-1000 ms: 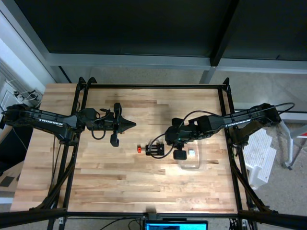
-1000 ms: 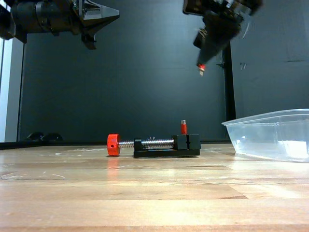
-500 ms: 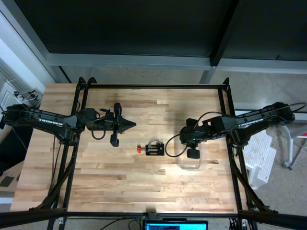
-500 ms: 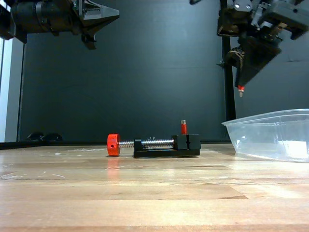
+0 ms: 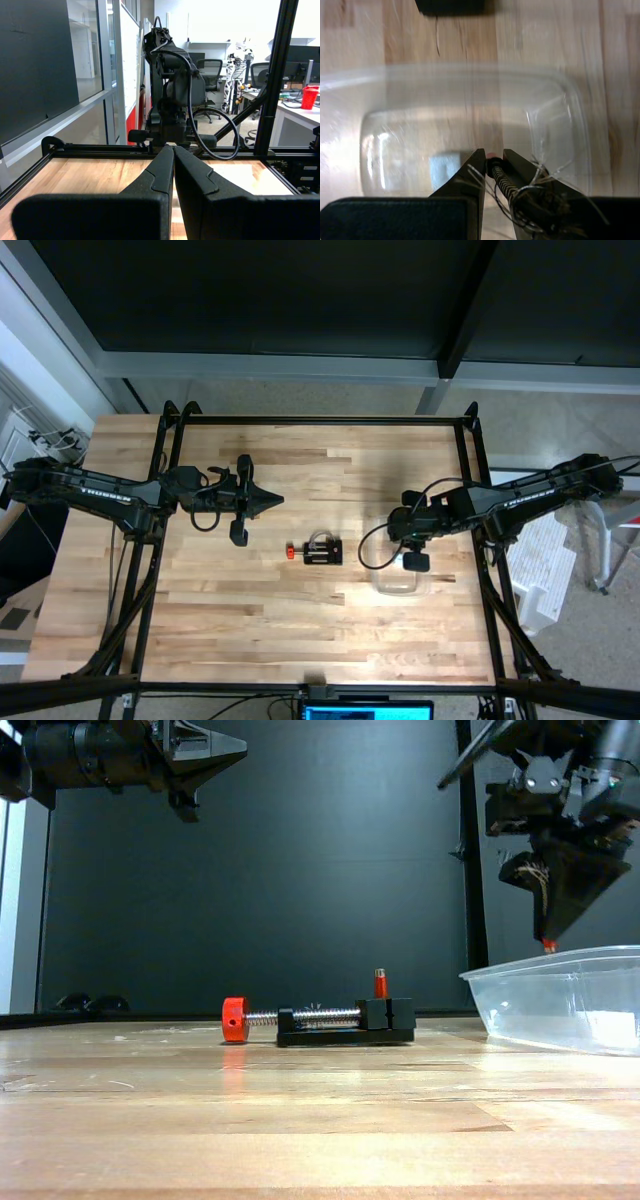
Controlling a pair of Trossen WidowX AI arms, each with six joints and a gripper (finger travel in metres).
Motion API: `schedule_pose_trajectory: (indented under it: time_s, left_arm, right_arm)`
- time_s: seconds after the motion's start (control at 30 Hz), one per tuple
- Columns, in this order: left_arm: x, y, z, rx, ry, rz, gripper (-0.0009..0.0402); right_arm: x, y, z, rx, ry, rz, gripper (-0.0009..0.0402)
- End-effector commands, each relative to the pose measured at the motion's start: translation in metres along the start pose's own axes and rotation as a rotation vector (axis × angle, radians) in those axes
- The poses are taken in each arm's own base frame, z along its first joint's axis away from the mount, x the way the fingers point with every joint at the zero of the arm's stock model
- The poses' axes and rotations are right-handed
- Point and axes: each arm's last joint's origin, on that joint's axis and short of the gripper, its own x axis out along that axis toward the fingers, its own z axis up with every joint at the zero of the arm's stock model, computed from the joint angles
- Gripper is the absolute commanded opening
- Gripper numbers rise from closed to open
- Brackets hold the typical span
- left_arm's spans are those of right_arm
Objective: Remove the RCA connector from the receptacle and place in the container
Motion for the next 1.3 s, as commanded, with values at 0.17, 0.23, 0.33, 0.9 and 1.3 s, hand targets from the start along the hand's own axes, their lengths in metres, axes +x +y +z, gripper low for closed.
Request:
schedule_pose_trajectory:
  time_s: [0.17, 0.23, 0.33, 0.9, 1.3]
  left_arm:
    - [0.000, 0.000, 0.000, 0.000, 0.000, 0.000, 0.0000]
    - [0.000, 0.000, 0.000, 0.000, 0.000, 0.000, 0.0000]
    - [0.000, 0.000, 0.000, 0.000, 0.000, 0.000, 0.0000]
    - [0.000, 0.000, 0.000, 0.000, 0.000, 0.000, 0.0000]
    - [0.000, 0.000, 0.000, 0.000, 0.000, 0.000, 0.0000]
  right_arm:
    - [0.009, 0.001, -0.010, 0.006, 0.045, -0.005, 0.0007]
    - [0.010, 0.001, -0.012, 0.006, 0.049, -0.008, 0.0014]
    - [0.010, 0.001, -0.012, 0.005, 0.049, -0.009, 0.0034]
    - [0.010, 0.001, -0.010, 0.044, 0.032, -0.032, 0.0150]
    - [0.000, 0.002, 0.000, 0.053, -0.010, -0.019, 0.0145]
